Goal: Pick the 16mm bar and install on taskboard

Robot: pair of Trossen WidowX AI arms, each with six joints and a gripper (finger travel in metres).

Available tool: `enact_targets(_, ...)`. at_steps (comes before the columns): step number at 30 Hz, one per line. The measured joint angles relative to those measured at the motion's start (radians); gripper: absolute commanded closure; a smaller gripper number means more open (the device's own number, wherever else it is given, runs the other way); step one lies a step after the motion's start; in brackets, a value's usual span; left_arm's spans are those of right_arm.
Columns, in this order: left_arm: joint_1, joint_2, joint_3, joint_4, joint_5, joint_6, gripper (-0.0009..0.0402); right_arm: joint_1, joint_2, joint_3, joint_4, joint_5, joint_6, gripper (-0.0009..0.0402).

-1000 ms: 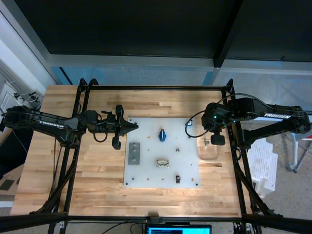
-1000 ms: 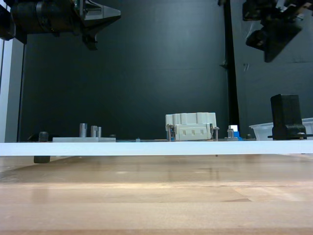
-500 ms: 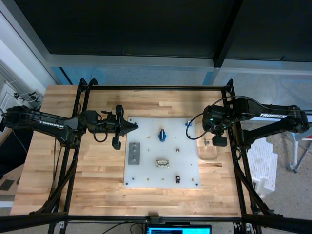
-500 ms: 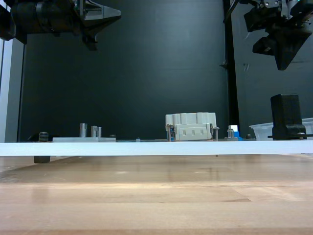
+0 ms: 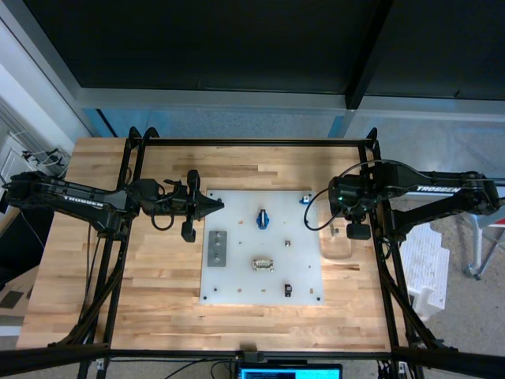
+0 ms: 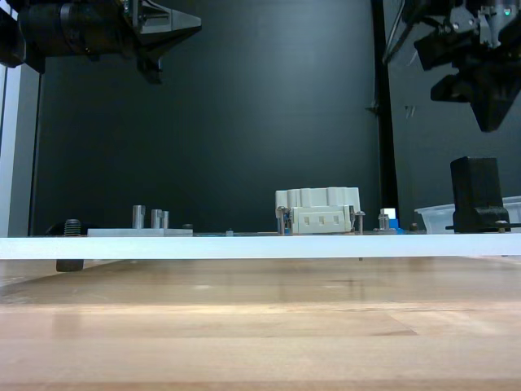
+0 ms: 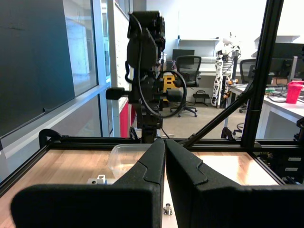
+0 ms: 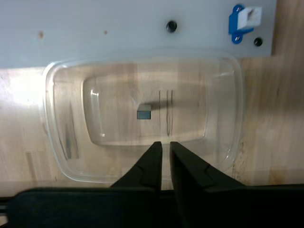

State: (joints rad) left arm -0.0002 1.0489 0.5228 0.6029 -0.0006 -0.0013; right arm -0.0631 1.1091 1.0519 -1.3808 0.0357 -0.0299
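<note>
1. High view: the left arm (image 5: 75, 199) and the right arm (image 5: 436, 189), both black and lettered "TROSSEN" in white, reach in from the left and right edges of my wooden table (image 5: 142, 300). Between them lies the taskboard (image 5: 237, 288), a white plate at mid-table.
2. My left gripper (image 5: 218, 204) hangs in the air above the board's far-left corner, pointing level toward the right. Its wrist camera shows me two black fingers (image 7: 147, 166) pressed together with only a hairline slit between them, holding nothing.
3. My right gripper (image 5: 357, 230) points down over a clear plastic tray (image 5: 339, 260) that sits on the table at the board's right edge, toward the far side. Its fingers (image 8: 147, 164) are likewise together and empty, and the low view puts them well above the tray.
4. The 16mm bar (image 8: 144, 112), a small grey piece, lies alone on the tray floor below the right gripper, touching neither finger.
5. On the board I see a grey metal block (image 5: 216, 247) near the left edge and a blue connector (image 5: 263, 219) toward the far edge. A silver connector (image 5: 263, 264) sits near the middle and a small black part (image 5: 289, 290) toward the near edge. A blue-and-white fitting (image 8: 244, 19) stands at the far-right corner.
</note>
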Motion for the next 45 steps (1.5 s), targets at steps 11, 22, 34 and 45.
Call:
enact_targets(11,0.000,0.000,0.000,0.000,0.000,0.000,0.0393,0.027,0.000,-0.114,0.107,0.015,0.026,0.0221)
enact_targets(22,0.000,0.000,0.000,0.000,0.000,0.000,0.0393,0.089,0.000,-0.212,0.192,0.025,0.074,0.0182)
enact_targets(34,0.000,0.000,0.000,0.000,0.000,0.000,0.0393,0.109,0.063,-0.265,0.290,0.027,0.092,0.0182)
enact_targets(45,0.000,0.000,0.000,0.000,0.000,0.000,0.0393,0.128,0.066,-0.299,0.315,0.025,0.096,0.0182)
